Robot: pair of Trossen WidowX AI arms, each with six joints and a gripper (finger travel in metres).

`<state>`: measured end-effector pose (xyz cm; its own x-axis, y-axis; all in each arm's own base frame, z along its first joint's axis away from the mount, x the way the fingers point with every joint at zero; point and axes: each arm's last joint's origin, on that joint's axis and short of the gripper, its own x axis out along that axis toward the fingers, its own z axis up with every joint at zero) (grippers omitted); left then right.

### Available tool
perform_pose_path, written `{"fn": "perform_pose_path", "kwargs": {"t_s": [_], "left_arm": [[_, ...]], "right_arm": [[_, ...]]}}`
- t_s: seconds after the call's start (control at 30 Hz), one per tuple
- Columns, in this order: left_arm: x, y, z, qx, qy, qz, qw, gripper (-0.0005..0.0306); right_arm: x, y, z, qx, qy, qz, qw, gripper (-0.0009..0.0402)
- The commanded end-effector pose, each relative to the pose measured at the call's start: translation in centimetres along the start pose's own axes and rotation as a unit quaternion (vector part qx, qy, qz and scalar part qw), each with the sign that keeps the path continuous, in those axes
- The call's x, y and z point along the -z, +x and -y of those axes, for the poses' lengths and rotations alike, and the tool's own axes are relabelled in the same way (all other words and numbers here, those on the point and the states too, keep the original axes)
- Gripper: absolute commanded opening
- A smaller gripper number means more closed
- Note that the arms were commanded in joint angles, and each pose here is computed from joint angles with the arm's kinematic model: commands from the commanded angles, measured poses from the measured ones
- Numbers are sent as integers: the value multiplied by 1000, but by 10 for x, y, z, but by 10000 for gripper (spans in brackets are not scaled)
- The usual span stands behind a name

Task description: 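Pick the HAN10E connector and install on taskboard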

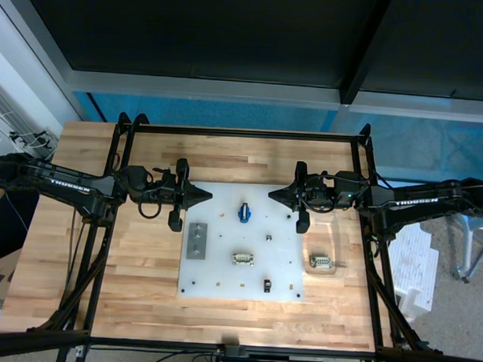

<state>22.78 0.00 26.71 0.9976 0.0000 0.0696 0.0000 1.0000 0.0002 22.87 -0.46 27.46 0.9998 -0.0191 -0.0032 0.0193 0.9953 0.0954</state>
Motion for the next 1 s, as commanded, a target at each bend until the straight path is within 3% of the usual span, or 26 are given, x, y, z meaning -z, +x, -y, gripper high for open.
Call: {"fn": "perform_pose_path", "kwargs": {"t_s": [0.03,0.4,0.5,0.77,1.0], "left_arm": [[0,0,0,0,0,0,1000,1],[0,0,0,0,0,0,1000,1],[0,0,0,0,0,0,1000,1],[0,0,0,0,0,0,1000,1],[0,0,0,0,0,0,1000,1]], "right_arm": [[-3,0,-1,-10,-12,14,1000,0],[-3,0,-1,-10,-11,13,1000,0],[-2,0,-1,-4,1,3,1000,0],[-3,2,-2,3,2,-70,998,0],[-4,-1,-4,12,13,-183,983,0]]}}
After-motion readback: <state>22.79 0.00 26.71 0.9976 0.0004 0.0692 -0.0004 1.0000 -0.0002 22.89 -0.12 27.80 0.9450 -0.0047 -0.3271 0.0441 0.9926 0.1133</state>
